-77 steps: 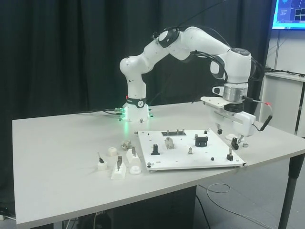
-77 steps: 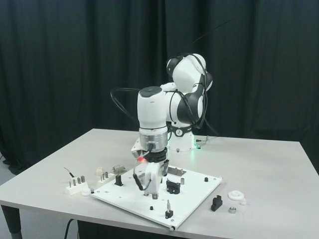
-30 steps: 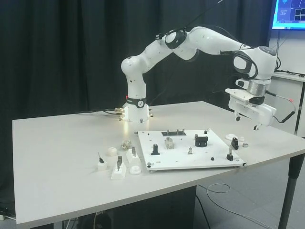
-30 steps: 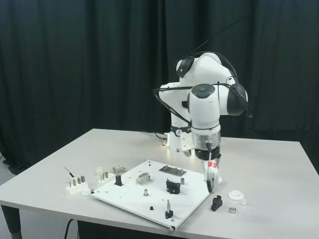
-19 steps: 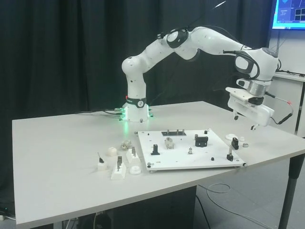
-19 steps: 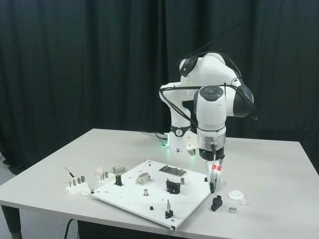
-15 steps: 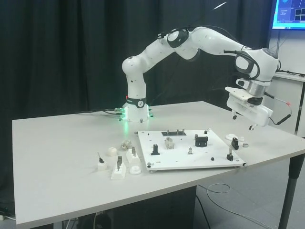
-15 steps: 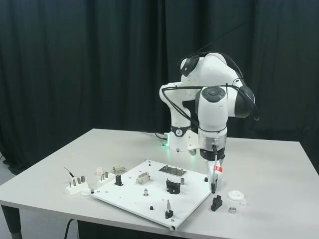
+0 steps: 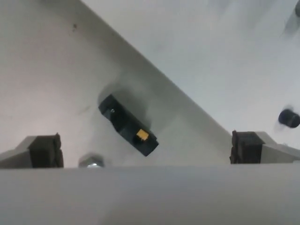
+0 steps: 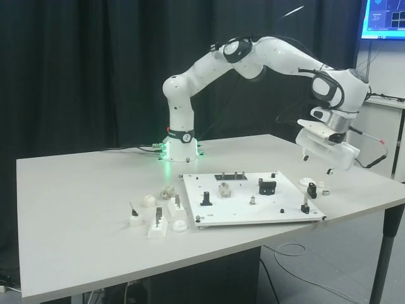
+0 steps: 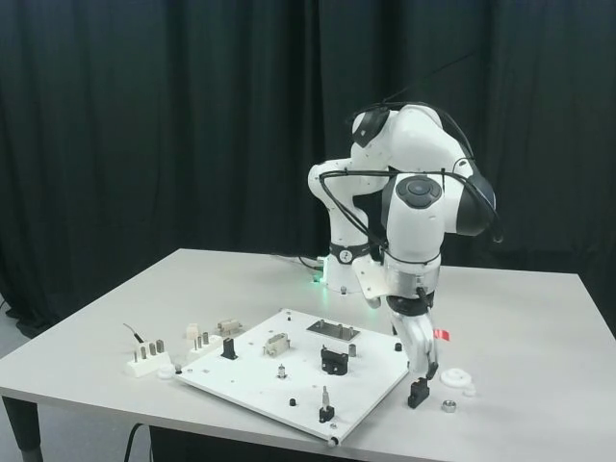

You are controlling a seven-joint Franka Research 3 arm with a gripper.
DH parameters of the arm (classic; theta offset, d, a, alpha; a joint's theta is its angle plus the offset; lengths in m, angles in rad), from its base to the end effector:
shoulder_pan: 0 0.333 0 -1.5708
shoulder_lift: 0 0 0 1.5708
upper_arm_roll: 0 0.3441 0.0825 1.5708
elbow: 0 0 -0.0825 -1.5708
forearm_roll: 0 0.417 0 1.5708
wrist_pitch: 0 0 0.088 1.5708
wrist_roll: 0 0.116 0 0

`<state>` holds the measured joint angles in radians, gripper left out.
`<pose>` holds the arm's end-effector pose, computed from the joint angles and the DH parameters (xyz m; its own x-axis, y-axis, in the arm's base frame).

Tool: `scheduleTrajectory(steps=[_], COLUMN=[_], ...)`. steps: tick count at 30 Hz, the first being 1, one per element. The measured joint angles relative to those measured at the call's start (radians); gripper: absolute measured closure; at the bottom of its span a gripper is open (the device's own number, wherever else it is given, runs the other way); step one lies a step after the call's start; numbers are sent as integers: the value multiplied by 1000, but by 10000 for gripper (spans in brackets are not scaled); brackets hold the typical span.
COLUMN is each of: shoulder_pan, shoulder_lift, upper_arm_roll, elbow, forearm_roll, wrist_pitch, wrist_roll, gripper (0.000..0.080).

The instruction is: Pick D-SUB.

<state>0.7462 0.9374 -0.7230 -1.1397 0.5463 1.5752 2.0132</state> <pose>0.7318 0.2436 0.2894 -0.3373 -0.9263 0.1681 -0.8945 0.3710 0.2496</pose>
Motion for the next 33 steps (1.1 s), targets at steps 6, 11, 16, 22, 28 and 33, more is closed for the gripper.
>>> scheduleTrajectory(steps=[6,11,16,22,28,33], shoulder_pan=[8,15,26,37,47,58], shoulder_lift=[0,0,-1,-6,-19,-33], upper_arm_roll=[4,11,12,13,13,14], elbow=[-16,-24,-40,-61,-93,-124], forearm_roll=[0,2,4,4,8,11], wrist_pitch=[6,17,28,30,35,55], wrist_roll=[-116,-233,-327,-454,-558,-647], gripper=[3,3,3,3,3,3])
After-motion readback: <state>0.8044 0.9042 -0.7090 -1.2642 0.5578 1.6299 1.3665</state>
